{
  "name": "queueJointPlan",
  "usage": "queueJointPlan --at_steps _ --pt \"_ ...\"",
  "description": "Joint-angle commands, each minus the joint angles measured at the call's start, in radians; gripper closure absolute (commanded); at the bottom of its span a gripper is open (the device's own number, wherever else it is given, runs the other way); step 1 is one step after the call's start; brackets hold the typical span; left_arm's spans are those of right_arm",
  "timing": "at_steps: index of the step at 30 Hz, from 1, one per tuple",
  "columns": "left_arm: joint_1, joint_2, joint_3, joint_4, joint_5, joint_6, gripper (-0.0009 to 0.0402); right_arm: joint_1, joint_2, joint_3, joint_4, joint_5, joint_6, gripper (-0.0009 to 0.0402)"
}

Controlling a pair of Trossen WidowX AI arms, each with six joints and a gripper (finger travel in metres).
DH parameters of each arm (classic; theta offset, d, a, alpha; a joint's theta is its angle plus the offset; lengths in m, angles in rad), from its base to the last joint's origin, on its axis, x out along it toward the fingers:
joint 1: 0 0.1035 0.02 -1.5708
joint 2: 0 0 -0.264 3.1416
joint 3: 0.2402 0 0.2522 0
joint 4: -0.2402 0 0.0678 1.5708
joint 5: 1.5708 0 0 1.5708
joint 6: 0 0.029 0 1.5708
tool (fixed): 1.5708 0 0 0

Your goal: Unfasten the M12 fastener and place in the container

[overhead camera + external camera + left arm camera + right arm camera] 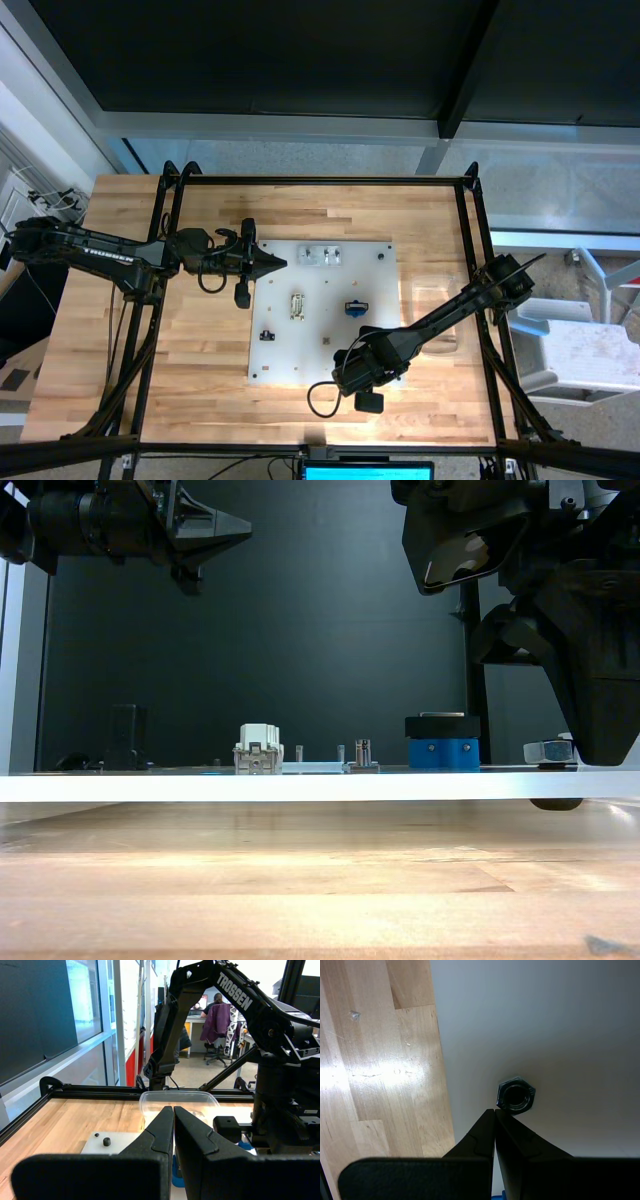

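The small silver M12 nut lies flat on the white board, just past the tips of my right gripper. Its centre is dark, and I cannot tell whether it sits on its stud. From table height the nut rests at board level beside the right gripper, whose fingers are shut with nothing between them. From above, the right gripper hangs over the board's near right edge and hides the nut. The clear container stands on the table right of the board and looks empty. My left gripper is shut and hovers high over the board's far left.
A blue block, a white connector and a silver post stand mid-board. A black post marks the far right corner. A black frame runs round the table, and a screen sits at the near edge.
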Motion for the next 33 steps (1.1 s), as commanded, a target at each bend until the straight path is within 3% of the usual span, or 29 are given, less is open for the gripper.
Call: queueJointPlan --at_steps 1,4,9,11,14,17,22,26,33 --pt "0.000 0.000 0.000 0.000 0.000 0.000 0.0393 0.000 0.000 0.000 0.002 0.003 0.001 0.0393" --pt "0.000 0.000 0.000 0.000 0.000 0.000 0.0393 0.000 -0.003 0.000 -0.009 0.020 -0.010 0.0393" --pt "0.000 0.000 0.000 0.000 0.000 0.000 0.0393 0.000 -0.038 0.000 -0.120 0.237 -0.014 0.0393" --pt "0.000 0.000 0.000 0.000 0.000 0.000 0.0393 0.001 -0.053 0.000 -0.146 0.255 -0.013 0.0393" --pt "0.000 0.000 0.000 0.000 0.000 0.000 0.0393 0.000 -0.068 0.000 -0.160 0.254 -0.011 0.0393" --pt "0.000 0.000 0.000 0.000 0.000 0.000 0.0393 0.000 -0.077 0.000 -0.164 0.238 -0.006 0.0393" --pt "0.000 0.000 0.000 0.000 0.000 0.000 0.0393 0.000 -0.081 0.000 -0.148 0.080 -0.008 0.0393" --pt "0.000 0.000 0.000 0.000 0.000 0.000 0.0393 0.001 -0.081 0.000 -0.084 -0.011 -0.011 0.0393" --pt "0.000 0.000 0.000 0.000 0.001 0.000 0.0393 0.005 -0.045 -0.002 0.019 -0.033 -0.034 0.0393"
